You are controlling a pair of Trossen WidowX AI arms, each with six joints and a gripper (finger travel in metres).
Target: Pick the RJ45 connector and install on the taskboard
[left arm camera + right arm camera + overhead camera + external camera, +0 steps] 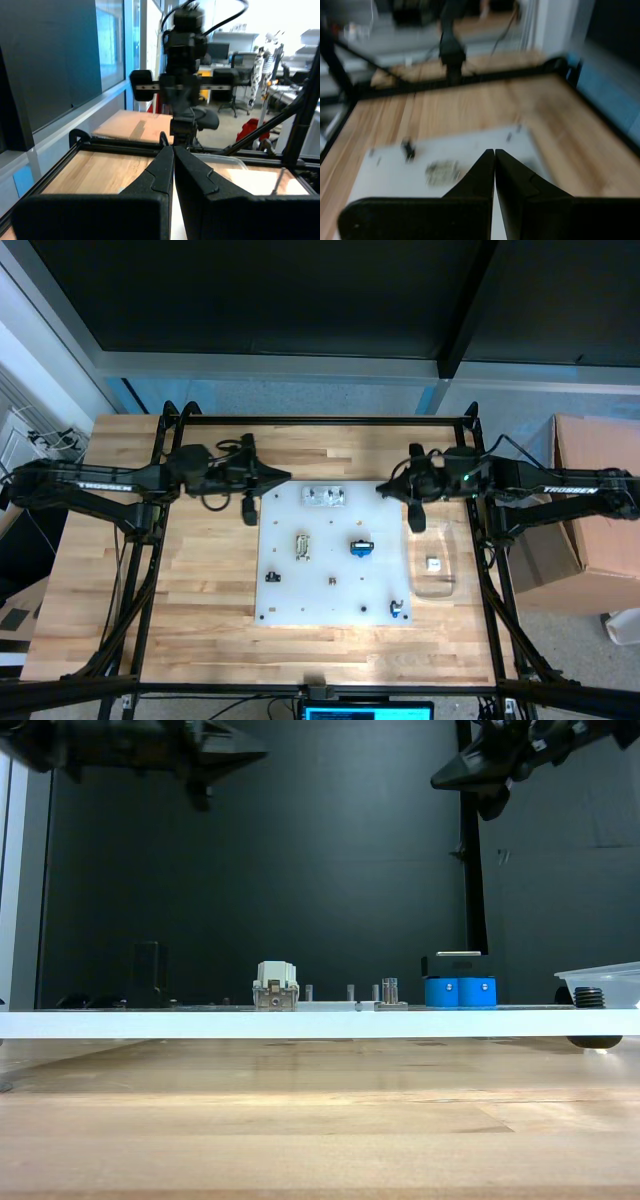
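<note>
My left gripper (288, 477) hangs high over the white board's (300, 600) far left edge. Its fingers (162, 170) are shut with nothing between them. My right gripper (379, 487) hovers above the board's far right corner, also shut and empty in the right wrist view (494, 151). In the low view both grippers (262, 755) (435, 782) are well above the board. The small blue jack (397, 609) at the near right corner has a greyish piece on top; I cannot tell whether that is the connector. The white block (434, 564) lies in the clear tray (440, 588) with no cable running off it.
A larger blue part (361, 547) stands mid-board, with a pale socket (302, 546) to its left and a metal fitting (325, 497) at the far edge. A cardboard box (590, 500) sits beyond the table's right side. A black frame rail (320, 422) crosses the back.
</note>
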